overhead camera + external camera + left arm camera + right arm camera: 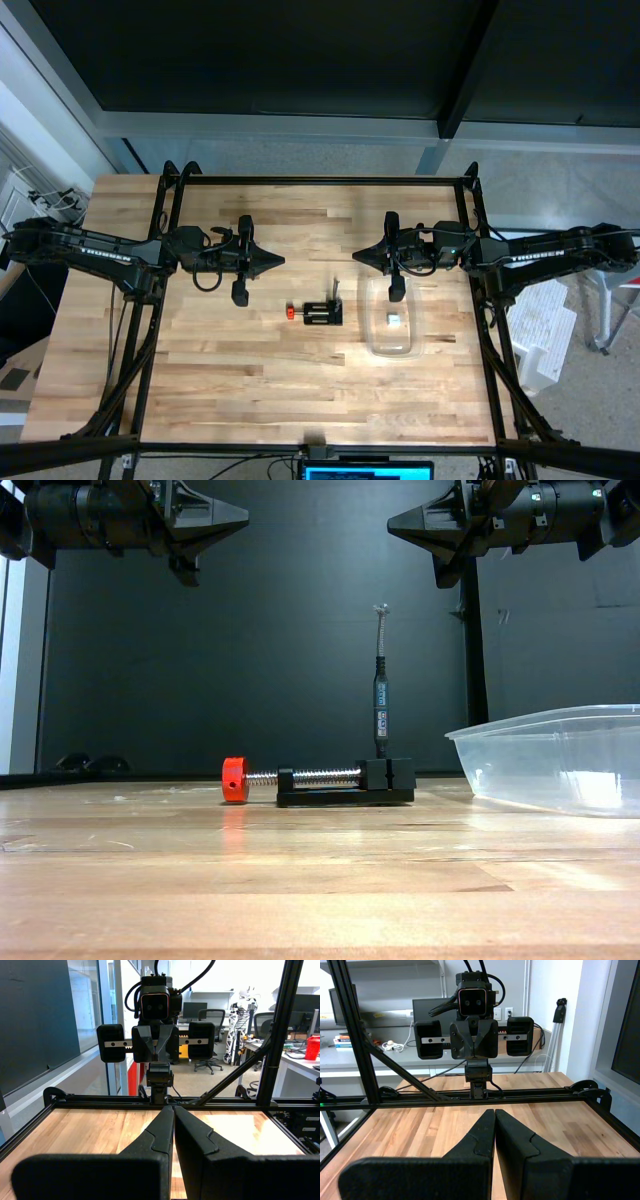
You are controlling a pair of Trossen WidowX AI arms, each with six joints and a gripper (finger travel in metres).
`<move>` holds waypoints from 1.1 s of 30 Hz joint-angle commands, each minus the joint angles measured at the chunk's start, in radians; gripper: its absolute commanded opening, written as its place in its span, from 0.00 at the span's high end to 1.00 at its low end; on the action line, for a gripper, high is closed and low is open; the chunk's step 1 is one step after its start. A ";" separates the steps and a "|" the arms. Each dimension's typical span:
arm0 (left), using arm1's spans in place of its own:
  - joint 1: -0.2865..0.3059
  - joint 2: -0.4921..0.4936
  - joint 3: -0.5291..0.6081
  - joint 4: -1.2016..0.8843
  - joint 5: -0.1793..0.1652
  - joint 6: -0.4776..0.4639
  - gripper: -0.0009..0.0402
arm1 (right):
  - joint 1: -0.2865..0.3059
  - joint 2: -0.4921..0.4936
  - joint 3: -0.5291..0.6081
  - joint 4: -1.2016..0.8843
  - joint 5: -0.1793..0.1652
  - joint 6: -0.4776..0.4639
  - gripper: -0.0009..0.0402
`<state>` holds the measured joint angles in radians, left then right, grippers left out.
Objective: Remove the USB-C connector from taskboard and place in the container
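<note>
The taskboard (322, 313) (345, 780), a small black block with a red-orange knob (234, 779), lies mid-table. The USB-C connector (381, 705) (335, 289) stands upright out of the block's right end as a thin dark stick. Right of the block lies the container (392, 318) (560, 755), a clear shallow tray. My left gripper (280, 262) (245, 520) (173, 1108) hovers high, up and left of the block, shut and holding nothing. My right gripper (357, 257) (392, 525) (494, 1111) hovers high over the tray's far end, also shut and holding nothing. The two tips face each other.
A small white square piece (394, 320) lies inside the tray. A black metal frame (320, 181) runs around the wooden table (220, 380). A screen (365, 468) sits at the near edge.
</note>
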<state>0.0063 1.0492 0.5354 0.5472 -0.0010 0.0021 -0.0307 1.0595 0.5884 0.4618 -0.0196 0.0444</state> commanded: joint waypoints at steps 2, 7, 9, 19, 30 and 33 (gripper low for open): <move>0.000 0.000 0.000 0.000 0.000 0.000 0.98 | 0.000 0.000 0.000 0.000 0.000 0.001 0.98; 0.000 0.000 0.000 0.000 0.000 0.000 0.98 | 0.000 0.000 0.000 0.000 0.000 0.001 0.98; 0.000 0.000 0.000 0.000 0.000 0.000 0.98 | 0.000 0.000 0.000 0.000 0.000 0.000 0.98; 0.000 0.000 0.000 0.000 0.000 0.000 0.98 | 0.000 0.000 0.001 0.003 0.000 0.000 0.98; 0.000 0.000 0.000 0.000 0.000 0.000 0.98 | 0.005 -0.014 0.134 -0.335 -0.008 -0.002 0.98; 0.000 0.000 0.000 0.000 0.000 0.000 0.98 | 0.010 -0.002 0.209 -0.509 -0.009 -0.006 0.98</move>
<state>0.0063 1.0489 0.5354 0.5476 -0.0010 0.0021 -0.0242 1.0512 0.7689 0.0227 -0.0277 0.0395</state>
